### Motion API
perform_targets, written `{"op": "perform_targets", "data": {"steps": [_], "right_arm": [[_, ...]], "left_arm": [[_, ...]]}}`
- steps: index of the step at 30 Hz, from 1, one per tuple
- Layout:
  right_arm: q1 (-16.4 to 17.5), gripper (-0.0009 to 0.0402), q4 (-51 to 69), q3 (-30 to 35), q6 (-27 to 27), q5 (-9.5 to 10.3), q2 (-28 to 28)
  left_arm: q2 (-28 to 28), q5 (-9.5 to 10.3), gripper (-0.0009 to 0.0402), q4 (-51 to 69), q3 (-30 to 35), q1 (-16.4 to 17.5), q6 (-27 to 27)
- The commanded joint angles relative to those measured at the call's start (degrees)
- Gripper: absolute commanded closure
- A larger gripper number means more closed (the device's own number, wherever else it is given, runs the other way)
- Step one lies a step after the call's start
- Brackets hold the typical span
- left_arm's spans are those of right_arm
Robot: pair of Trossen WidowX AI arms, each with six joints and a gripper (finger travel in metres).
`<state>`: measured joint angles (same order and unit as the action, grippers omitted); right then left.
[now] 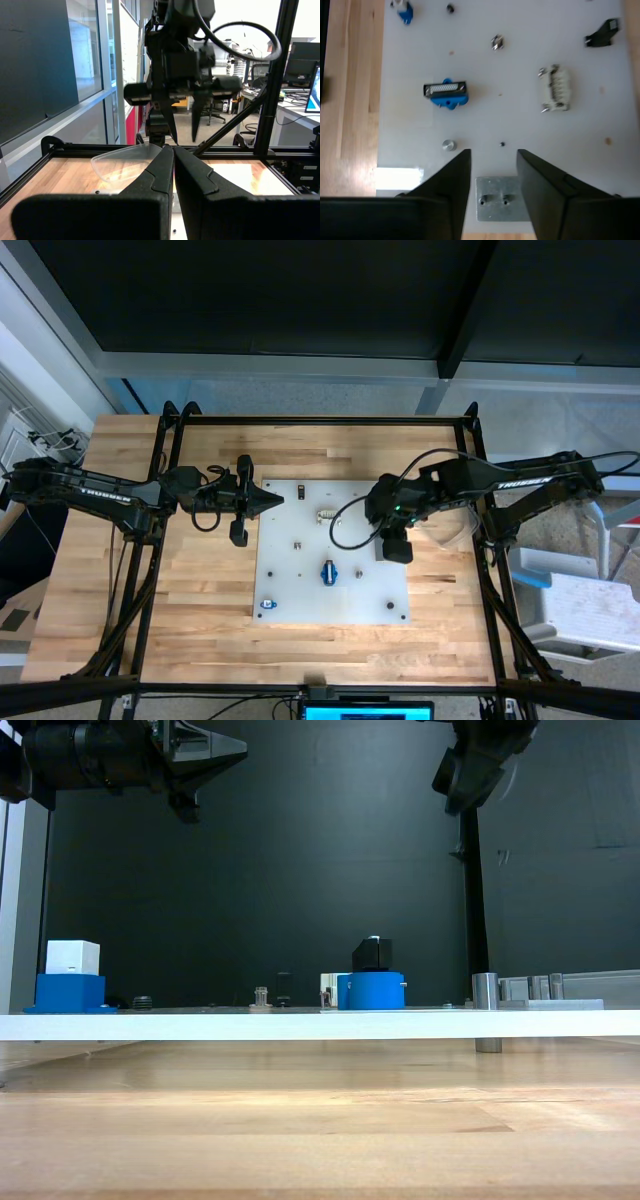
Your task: Pick the 16mm cylinder and place it in the container
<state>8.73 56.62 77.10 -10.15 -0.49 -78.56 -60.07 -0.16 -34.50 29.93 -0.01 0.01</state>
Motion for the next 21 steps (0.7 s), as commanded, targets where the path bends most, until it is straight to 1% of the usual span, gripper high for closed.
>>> {"op": "perform_targets", "data": {"steps": [1, 5, 8, 12, 21], "right_arm": [[1.75, 0.0229, 0.07, -0.02, 0.66, -0.22, -1.97], [3.19, 0.0209, 0.22, -0.02, 0.57, -0.20, -3.58], [4.70, 0.0204, 0.31, -0.02, 0.50, -1.66, -4.85], [5.86, 0.0205, 0.26, -0.02, 0.55, -1.66, -6.25], [7.32, 0.0205, 0.26, -0.02, 0.59, -1.70, -9.49]], "left_arm": [[-0.02, -0.02, 0.0393, -0.02, 0.02, 0.02, 0.00], [-0.02, -0.02, 0.0393, 0.00, 0.02, 0.00, -0.02], [-0.02, -0.02, 0.0393, 0.00, 0.02, 0.00, 0.00], [-0.02, -0.02, 0.0393, -0.02, 0.02, 0.02, -0.02], [-0.04, -0.02, 0.0393, -0.02, 0.02, 0.00, 0.00]]}}
